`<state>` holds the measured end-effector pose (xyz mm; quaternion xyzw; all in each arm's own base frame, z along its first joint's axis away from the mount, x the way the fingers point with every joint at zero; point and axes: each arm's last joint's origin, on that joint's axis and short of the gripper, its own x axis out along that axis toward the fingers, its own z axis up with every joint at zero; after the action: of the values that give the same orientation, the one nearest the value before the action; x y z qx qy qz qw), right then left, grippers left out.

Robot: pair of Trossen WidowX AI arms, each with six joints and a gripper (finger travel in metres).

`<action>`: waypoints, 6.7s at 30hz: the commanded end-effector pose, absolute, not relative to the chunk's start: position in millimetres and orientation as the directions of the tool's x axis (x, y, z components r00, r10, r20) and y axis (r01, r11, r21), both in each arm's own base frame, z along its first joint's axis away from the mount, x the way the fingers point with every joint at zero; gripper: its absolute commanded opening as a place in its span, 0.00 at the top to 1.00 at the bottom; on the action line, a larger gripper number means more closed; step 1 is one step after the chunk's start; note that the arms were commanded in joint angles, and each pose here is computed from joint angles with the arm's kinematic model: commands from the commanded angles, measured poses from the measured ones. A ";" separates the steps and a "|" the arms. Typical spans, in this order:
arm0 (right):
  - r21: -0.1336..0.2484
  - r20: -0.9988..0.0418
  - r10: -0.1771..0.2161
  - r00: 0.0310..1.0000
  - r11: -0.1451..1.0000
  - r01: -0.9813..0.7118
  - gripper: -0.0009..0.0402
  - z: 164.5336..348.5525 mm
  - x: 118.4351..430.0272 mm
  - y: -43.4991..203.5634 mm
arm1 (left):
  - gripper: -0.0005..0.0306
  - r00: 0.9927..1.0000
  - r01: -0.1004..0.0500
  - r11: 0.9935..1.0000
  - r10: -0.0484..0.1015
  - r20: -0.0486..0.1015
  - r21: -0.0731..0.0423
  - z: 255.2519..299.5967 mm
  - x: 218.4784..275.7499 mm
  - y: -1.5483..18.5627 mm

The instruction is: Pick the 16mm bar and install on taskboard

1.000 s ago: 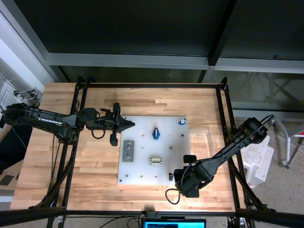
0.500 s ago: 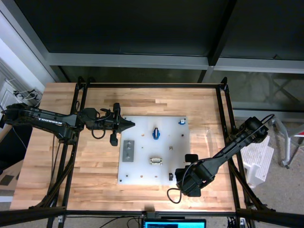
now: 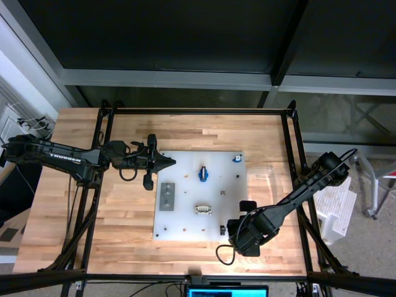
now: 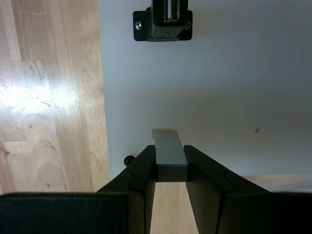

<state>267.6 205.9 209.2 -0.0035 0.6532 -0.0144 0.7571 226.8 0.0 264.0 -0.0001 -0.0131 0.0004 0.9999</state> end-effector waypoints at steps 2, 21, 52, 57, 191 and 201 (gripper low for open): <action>-0.027 -0.989 -0.029 0.145 1.000 0.017 0.95 208.3 268.0 206.4 | 0.98 1.000 -0.001 1.000 0.001 0.026 0.000 263.9 226.8 0.1; -0.025 -0.989 -0.027 0.144 1.000 0.015 0.95 204.9 269.6 207.7 | 0.98 1.000 0.000 1.000 0.000 0.026 0.000 263.9 226.8 0.0; -0.035 -0.990 -0.037 0.137 0.999 0.019 0.95 189.5 265.7 203.9 | 0.98 1.000 -0.001 1.000 0.001 0.026 0.000 263.9 226.8 0.1; -0.031 -0.990 -0.034 0.140 0.999 0.019 0.91 190.0 266.0 203.9 | 0.98 1.000 -0.001 1.000 0.001 0.026 0.000 263.9 226.8 0.1; 0.045 -0.014 -0.018 1.000 0.999 0.018 0.98 267.6 220.8 -7.6 | 0.98 1.000 0.000 1.000 0.000 0.026 0.000 263.9 226.8 0.0; 0.045 -0.014 -0.018 1.000 0.999 0.019 0.98 267.6 220.8 -7.7 | 0.98 1.000 0.000 1.000 0.000 0.026 0.000 263.9 226.8 0.0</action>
<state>220.7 -7.7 267.3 0.0220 0.0070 -0.0091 0.9997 226.8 0.0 263.9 -0.0001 -0.0129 0.0004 0.9999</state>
